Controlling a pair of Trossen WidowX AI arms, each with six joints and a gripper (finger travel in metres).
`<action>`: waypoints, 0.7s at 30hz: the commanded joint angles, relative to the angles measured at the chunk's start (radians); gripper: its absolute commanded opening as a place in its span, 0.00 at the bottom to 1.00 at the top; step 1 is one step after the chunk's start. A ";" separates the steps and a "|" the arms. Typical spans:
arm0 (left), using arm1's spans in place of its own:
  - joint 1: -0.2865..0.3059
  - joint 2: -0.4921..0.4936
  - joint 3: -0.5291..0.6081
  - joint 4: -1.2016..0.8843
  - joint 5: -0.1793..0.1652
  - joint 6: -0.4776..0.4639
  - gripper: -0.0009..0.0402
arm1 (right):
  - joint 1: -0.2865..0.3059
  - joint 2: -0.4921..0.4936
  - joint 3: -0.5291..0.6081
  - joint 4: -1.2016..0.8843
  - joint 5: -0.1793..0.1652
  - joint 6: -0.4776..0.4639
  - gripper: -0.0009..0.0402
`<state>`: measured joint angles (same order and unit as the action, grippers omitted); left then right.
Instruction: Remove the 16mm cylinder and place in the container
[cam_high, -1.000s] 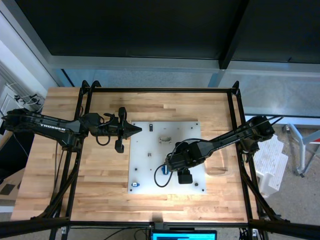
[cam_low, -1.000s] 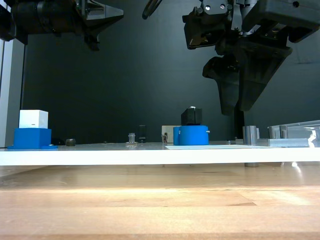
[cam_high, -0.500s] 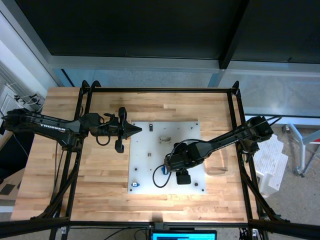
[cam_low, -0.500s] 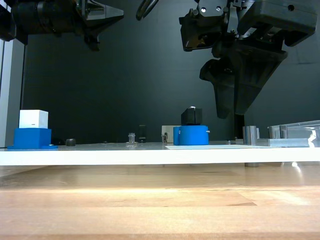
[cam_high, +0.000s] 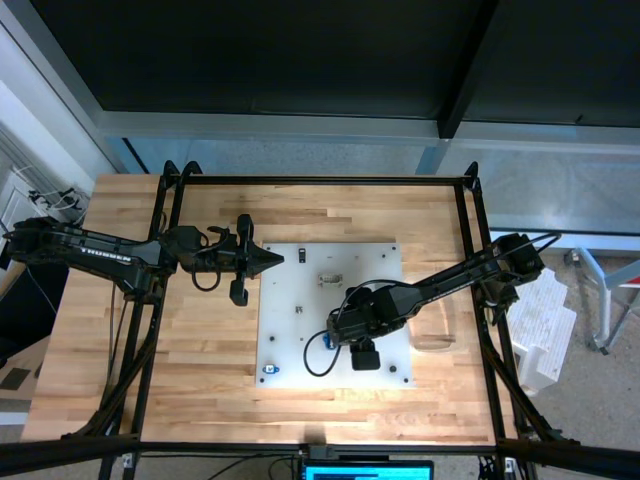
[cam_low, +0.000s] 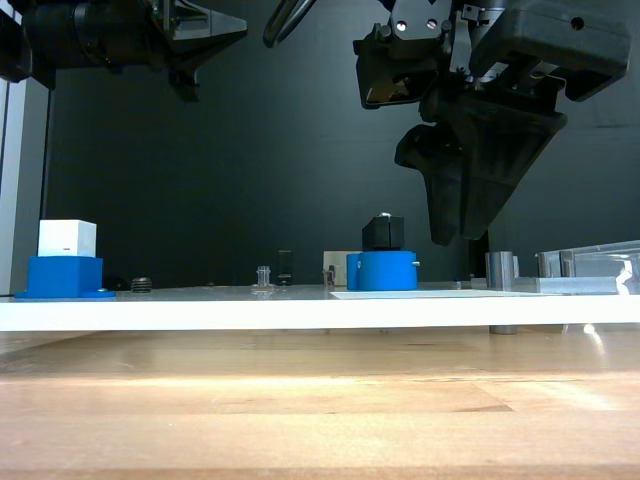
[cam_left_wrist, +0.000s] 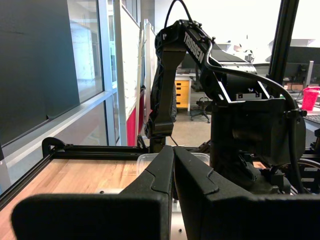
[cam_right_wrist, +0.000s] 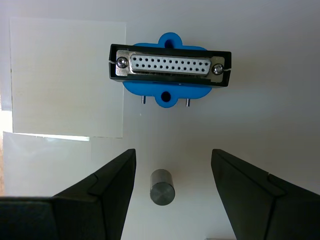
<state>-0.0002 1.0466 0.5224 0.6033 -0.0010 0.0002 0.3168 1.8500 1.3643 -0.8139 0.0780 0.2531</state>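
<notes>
— Where does the 16mm cylinder (cam_right_wrist: 162, 186) sit?

— Upright on the white board (cam_high: 290, 300), in its nearer half. It is a short round peg of dark grey metal with a dull, smooth, flat end face. It stands on the board, not in the container (cam_high: 437, 325).

— And the right gripper (cam_right_wrist: 173, 155)?

— It hangs above the board, pointing straight down at it. Its two black wedge-shaped fingers are spread wide. The peg shows between them and touches neither.

— What else lies on the board?

— A connector (cam_right_wrist: 170, 70): a blue plastic base with rounded lugs, a black rectangular body, and a metal face full of small pin holes. There is also a thin, pale, rectangular sheet (cam_right_wrist: 65, 75) lying flat.

— Describe the container.

— It is a clear plastic tub, rectangular with rounded corners, on the wooden table (cam_high: 200, 340) just beside the board's right edge. The wood grain shows through it. I cannot tell whether anything lies inside.

— The left gripper (cam_left_wrist: 173, 150)?

— High over the board's left edge, toward the far corner. Its black fingers are pressed together along one straight seam.
</notes>
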 joint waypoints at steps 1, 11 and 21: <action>0.000 0.000 0.000 0.000 0.000 0.000 0.02 | 0.000 0.009 -0.001 0.008 -0.002 0.002 0.51; 0.000 0.001 0.000 0.000 0.000 0.000 0.02 | 0.000 0.027 0.000 0.016 0.000 0.001 0.45; 0.000 0.001 0.000 0.000 0.000 0.000 0.02 | 0.000 0.053 0.000 0.032 -0.001 0.001 0.33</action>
<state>-0.0002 1.0470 0.5228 0.6029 -0.0010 0.0002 0.3164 1.9034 1.3640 -0.7849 0.0765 0.2535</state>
